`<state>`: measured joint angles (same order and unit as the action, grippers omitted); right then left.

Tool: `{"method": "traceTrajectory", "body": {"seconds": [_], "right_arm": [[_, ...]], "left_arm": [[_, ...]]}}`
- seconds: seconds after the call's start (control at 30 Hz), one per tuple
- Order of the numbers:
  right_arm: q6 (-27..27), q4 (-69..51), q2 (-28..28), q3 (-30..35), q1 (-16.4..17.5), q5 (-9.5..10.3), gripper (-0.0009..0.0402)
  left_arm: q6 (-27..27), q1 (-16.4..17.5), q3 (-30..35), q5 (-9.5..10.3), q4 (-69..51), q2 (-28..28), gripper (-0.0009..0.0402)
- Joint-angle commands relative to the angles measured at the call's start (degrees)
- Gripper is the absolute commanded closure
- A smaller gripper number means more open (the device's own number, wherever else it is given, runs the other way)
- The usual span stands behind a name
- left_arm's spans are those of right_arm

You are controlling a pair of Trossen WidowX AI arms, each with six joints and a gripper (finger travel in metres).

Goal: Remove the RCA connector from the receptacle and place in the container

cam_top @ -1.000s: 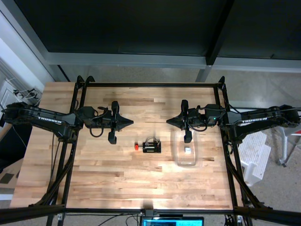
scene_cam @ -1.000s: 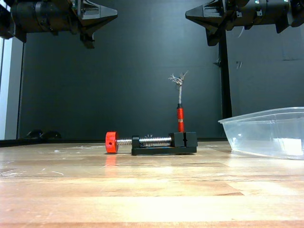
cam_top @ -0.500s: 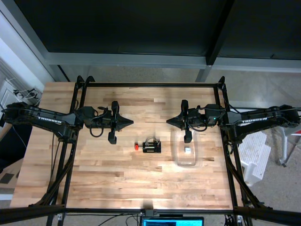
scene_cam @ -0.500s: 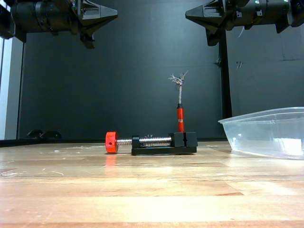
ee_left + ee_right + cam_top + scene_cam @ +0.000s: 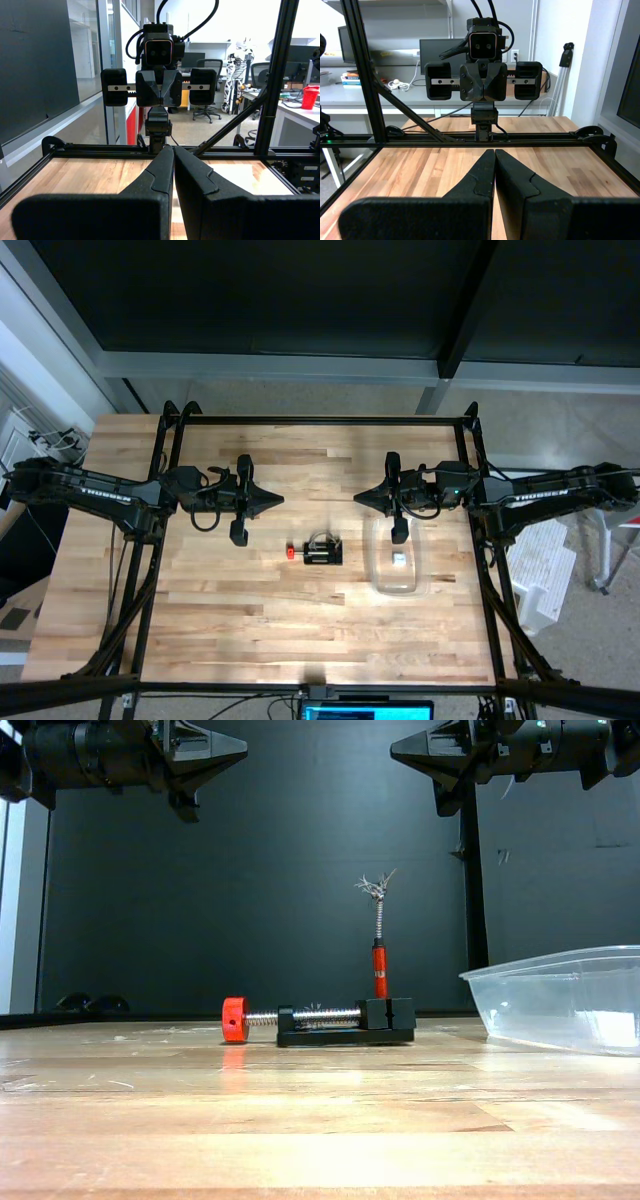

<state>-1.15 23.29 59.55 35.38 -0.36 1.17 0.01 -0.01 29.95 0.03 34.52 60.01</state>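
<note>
Low view alone: RCA connector (image 5: 380,970) upright below grippers (image 5: 243,756) (image 5: 394,756).

Clear air surrounds the upright RCA connector (image 5: 380,970) in the receptacle (image 5: 345,1022), with the left gripper (image 5: 243,756) and right gripper (image 5: 394,757), both closed, high overhead and the container (image 5: 560,1000) apart at its right.

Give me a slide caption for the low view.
RCA connector upright in the receptacle, container at right; left gripper and right gripper hang overhead, both shut.
</note>
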Motion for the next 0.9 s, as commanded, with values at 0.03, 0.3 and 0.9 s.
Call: {"method": "traceTrajectory", "body": {"seconds": [0.03, 0.3, 0.9], "right_arm": [[-0.26, -0.59, 0.00, 0.07, 0.04, 0.37, 0.0393], [-0.31, -29.99, 2.25, 9.60, 0.15, -1.62, 0.0393], [-3.26, -62.29, 19.43, 26.86, 4.79, -5.09, 0.0385]], "left_arm": [[0.00, 0.00, 0.00, 0.00, 0.04, 0.00, 0.0393], [0.00, 0.00, 0.00, 0.00, 0.02, 0.00, 0.0393], [0.00, 0.00, 0.00, 0.00, 0.04, 0.00, 0.0393]]}}
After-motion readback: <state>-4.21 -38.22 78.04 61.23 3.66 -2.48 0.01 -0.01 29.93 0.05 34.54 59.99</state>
